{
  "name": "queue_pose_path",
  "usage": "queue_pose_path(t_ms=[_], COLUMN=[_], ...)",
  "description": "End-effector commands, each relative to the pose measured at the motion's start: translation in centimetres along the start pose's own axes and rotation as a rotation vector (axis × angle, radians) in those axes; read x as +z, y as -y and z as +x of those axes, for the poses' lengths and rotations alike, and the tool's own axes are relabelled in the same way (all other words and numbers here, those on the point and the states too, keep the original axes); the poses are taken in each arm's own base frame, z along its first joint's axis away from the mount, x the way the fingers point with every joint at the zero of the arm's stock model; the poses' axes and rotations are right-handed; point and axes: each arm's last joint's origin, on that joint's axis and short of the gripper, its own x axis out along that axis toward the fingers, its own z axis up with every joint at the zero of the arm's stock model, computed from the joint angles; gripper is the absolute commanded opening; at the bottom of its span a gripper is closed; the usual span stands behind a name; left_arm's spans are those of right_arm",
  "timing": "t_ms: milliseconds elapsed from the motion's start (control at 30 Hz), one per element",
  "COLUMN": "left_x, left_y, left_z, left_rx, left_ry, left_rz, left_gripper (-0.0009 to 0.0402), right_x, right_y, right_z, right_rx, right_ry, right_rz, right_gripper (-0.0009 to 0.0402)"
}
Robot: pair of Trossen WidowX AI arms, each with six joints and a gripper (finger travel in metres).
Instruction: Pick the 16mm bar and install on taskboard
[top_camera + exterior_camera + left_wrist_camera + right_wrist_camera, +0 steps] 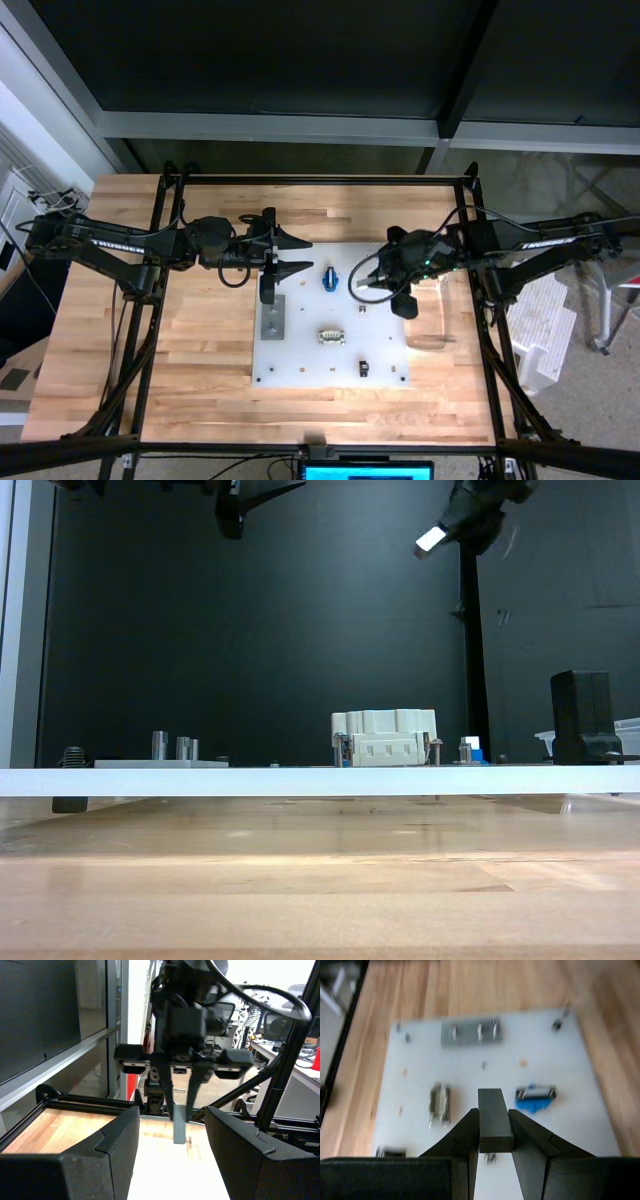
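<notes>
At the near edge of the board (300, 372) stands a black block (366, 369). A little further in is a white connector (332, 337). Toward the board's left edge lies a grey plate (272, 320) with short upright pegs. Further back, near the board's middle, sits a blue connector (329, 280).

Above the board's right edge, well clear of its surface, hangs the right gripper (403, 298). Its fingers are closed narrow on the bar (495, 1120), so the bar is held and clear of any seat. The bar's long axis runs out along the fingers. It points down at the board on a slant, its free end leaning toward the board's middle. Seen from the right wrist, the white and blue connectors lie just either side of the bar's tip and the grey plate lies beyond it, toward the board's left edge. I cannot tell which feature is the bar's seat. If it is on the grey plate, the right arm would have to carry the bar leftward across the board and bring it nearer upright.

Above the board's far left corner hangs the left gripper (295, 254), spread wide and holding nothing. It faces the right gripper across the board, and it is the nearer one to the grey plate.
</notes>
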Motion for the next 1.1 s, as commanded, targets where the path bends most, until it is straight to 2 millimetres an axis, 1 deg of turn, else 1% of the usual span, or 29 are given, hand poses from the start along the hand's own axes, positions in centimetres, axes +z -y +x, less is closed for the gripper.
queue_pose_path(t_ms=[33, 300, 567, 767, 967, 1100], left_x=[0.0, 0.0, -0.1, -0.1, -0.1, -0.1], left_y=[0.0, 0.0, 0.0, 0.0, 0.0, 0.0], left_z=[0.0, 0.0, 0.1, 0.1, 0.1, 0.1], left_rx=[-0.003, -0.002, -0.002, -0.002, -0.002, -0.002], left_ry=[0.001, -0.005, -0.007, -0.007, -0.007, -0.007], left_rz=[0.0, 0.0, 0.001, 0.001, 0.001, 0.001], left_gripper=[0.0172, 0.0164, 0.0164, 0.0164, 0.0162, 0.0164], right_x=[0.0, -0.3, -1.5, -2.4, -3.3, -3.7], right_y=[-0.8, -3.2, -5.7, -7.1, -8.0, -8.4], right_z=[0.6, 3.2, 5.9, 7.1, 8.3, 8.6], right_rx=[0.0, -0.006, 0.022, 0.008, -0.004, 0.004], right_ry=[-0.111, -0.336, -0.491, -0.558, -0.626, -0.664], right_rz=[-0.026, -0.06, -0.046, -0.061, -0.06, -0.05], right_gripper=[0.0002, 0.0002, 0.0002, 0.0002, 0.0002, 0.0002])
